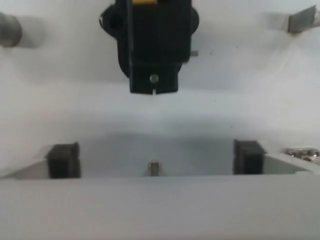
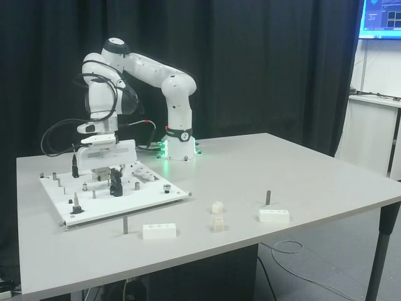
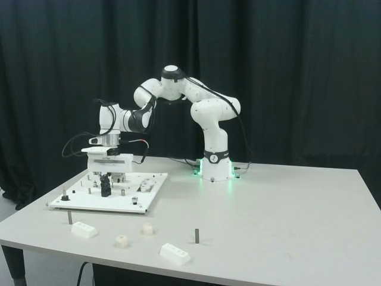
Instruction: Insert square peg 1.
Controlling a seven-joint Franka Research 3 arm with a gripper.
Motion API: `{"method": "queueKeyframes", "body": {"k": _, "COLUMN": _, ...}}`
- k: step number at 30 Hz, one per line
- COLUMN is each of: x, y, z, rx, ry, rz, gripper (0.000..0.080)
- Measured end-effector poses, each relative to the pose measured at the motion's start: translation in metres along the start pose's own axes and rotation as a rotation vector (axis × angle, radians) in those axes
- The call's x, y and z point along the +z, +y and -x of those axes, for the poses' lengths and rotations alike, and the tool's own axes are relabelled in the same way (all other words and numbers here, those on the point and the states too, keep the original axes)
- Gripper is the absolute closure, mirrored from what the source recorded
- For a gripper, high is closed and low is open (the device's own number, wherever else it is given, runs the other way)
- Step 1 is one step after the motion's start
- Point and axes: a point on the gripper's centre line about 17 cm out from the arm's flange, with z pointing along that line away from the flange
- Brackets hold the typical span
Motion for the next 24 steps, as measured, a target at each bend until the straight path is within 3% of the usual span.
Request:
{"method": "queueKeyframes", "body": {"k": 4, "x": -0.007, "y": 0.001, "z": -0.004, "rx": 0.0, "ry": -0.004, "rz": 0.009, "gripper": 0.0474}}
{"method": "queueKeyframes", "body": {"k": 5, "x": -0.009, "y": 0.001, "z": -0.005, "rx": 0.0, "ry": -0.005, "rz": 0.011, "gripper": 0.004}}
{"method": "queueKeyframes", "body": {"k": 24, "x": -0.027, "y": 0.001, "z": -0.011, "rx": -0.003, "ry": -0.033, "rz": 0.033, "gripper": 0.0003}}
